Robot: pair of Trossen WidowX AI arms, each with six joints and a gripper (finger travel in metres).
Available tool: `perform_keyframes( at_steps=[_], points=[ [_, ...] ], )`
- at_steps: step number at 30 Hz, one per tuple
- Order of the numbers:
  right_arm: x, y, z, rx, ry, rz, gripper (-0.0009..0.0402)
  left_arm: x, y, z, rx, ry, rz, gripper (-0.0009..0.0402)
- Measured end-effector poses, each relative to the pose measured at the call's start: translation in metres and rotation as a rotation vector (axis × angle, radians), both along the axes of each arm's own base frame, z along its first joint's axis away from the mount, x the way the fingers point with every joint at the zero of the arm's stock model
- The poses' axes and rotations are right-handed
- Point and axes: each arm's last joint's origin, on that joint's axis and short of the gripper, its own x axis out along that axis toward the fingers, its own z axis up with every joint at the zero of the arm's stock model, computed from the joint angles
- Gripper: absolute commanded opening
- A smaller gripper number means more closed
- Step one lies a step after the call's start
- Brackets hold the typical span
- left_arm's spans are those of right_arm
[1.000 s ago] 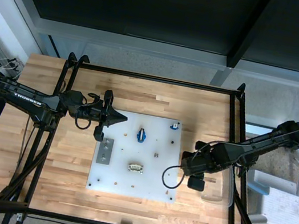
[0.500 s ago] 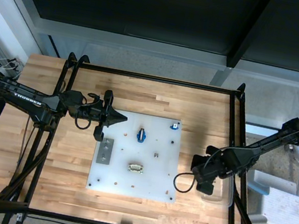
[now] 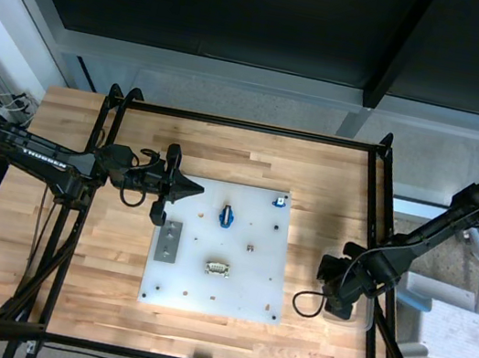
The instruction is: Remove the HAN10-E connector and place it in the container
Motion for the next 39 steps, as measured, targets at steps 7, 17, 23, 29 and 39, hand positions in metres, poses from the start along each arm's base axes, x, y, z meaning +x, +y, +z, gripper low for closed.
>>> perform_keyframes(
  at_steps=[7,17,23,29,39],
  points=[
    [-0.009,0.007,-0.006,-0.011,-0.005,-0.051,0.0020,0.000,0.000,0.000,0.000,0.000,0.000,0.0000],
    [-0.016,0.008,-0.013,-0.006,0.006,-0.134,0.0020,0.000,0.000,0.000,0.000,0.000,0.000,0.0000],
    [-0.015,0.009,-0.024,0.025,-0.012,-0.170,0.0020,0.000,0.000,0.000,0.000,0.000,0.000,0.0000],
    [-0.017,0.008,-0.032,0.013,0.001,-0.197,0.0020,0.000,0.000,0.000,0.000,0.000,0.000,0.0000],
    [-0.017,0.008,-0.032,0.016,0.001,-0.203,0.0021,0.000,0.000,0.000,0.000,0.000,0.000,0.0000]
  ],
)
